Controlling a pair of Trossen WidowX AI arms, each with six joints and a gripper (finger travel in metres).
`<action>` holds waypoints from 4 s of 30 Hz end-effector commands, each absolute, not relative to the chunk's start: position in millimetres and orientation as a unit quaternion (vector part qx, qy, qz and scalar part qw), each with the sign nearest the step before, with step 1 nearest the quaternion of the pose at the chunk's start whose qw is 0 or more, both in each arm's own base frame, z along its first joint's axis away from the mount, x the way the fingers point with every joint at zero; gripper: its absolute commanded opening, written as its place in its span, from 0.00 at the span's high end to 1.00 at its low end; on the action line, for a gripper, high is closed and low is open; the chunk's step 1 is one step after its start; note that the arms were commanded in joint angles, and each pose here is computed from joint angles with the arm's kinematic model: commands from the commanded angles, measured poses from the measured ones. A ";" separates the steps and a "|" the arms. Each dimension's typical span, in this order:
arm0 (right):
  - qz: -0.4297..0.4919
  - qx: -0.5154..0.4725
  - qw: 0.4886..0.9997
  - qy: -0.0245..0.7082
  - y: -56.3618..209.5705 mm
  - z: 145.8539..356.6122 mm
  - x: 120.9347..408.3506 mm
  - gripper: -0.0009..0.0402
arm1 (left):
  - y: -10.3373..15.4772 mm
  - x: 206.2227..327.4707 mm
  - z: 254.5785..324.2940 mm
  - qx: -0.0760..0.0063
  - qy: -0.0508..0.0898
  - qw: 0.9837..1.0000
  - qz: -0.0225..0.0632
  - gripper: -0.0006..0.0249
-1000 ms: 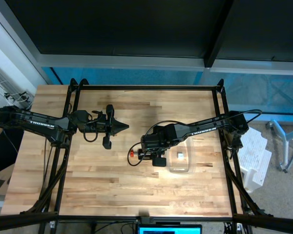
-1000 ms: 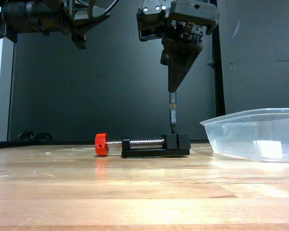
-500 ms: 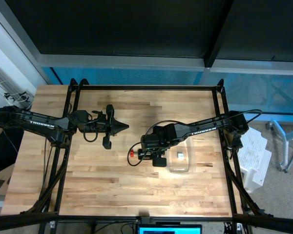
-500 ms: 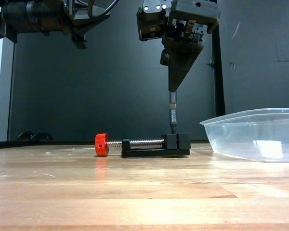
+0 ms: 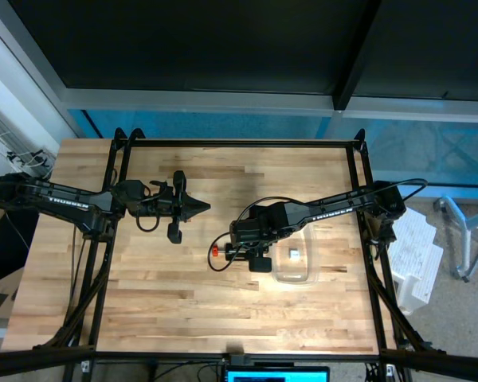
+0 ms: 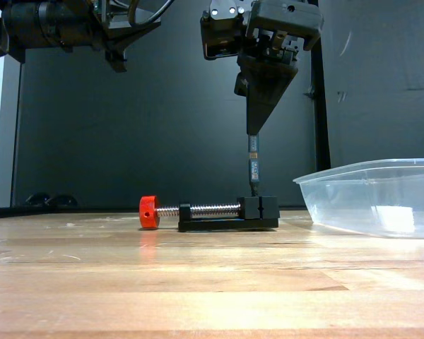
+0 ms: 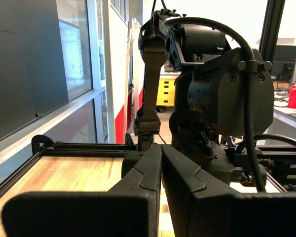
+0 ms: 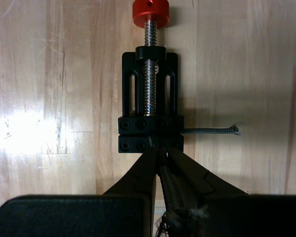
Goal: Pick the usb-c connector and install on the hub
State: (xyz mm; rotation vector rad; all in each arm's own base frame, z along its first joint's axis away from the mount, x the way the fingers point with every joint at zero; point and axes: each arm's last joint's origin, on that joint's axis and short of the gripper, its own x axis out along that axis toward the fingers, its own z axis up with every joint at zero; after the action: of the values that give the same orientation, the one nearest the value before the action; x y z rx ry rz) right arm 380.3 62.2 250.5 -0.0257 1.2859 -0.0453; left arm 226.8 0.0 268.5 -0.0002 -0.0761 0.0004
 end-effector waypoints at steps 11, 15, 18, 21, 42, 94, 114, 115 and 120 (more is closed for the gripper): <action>-0.021 -0.011 0.802 0.596 62.1 248.3 380.9 0.98 | 0.0 226.9 268.6 0.000 -0.038 0.999 0.000 0.98; -0.021 -0.011 0.802 0.597 62.2 247.7 380.9 0.98 | 0.1 226.9 268.5 0.000 -0.038 0.999 0.000 0.98; -0.021 -0.010 0.802 0.597 62.2 247.6 380.8 0.98 | 0.0 226.8 268.6 0.000 -0.038 0.999 0.000 0.98; -0.021 -0.010 0.801 0.598 62.1 247.6 380.6 0.98 | 0.0 226.9 268.5 0.000 -0.038 0.999 0.000 0.98; -0.020 -0.009 0.807 0.590 61.8 254.2 378.0 0.98 | 0.0 226.9 268.6 0.000 -0.038 0.999 0.000 0.98; -0.017 -0.005 0.811 0.585 61.7 253.3 374.0 0.98 | 0.0 226.8 268.6 0.000 -0.038 0.999 0.000 0.98; -0.016 -0.006 0.812 0.583 61.5 250.9 374.7 0.98 | 0.1 226.9 268.5 0.000 -0.038 0.999 0.000 0.98; -0.016 -0.006 0.812 0.583 61.5 250.8 374.7 0.98 | 0.0 226.9 268.5 0.000 -0.038 0.999 0.000 0.98; -0.016 -0.006 0.812 0.584 61.3 249.7 374.6 0.98 | 0.0 226.9 268.5 0.000 -0.038 0.999 0.000 0.98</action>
State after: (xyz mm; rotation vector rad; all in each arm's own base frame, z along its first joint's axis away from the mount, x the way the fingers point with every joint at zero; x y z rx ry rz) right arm 374.5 61.3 250.3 -0.0124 1.2469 -0.0345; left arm 226.8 0.0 268.5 -0.0006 -0.0761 0.0004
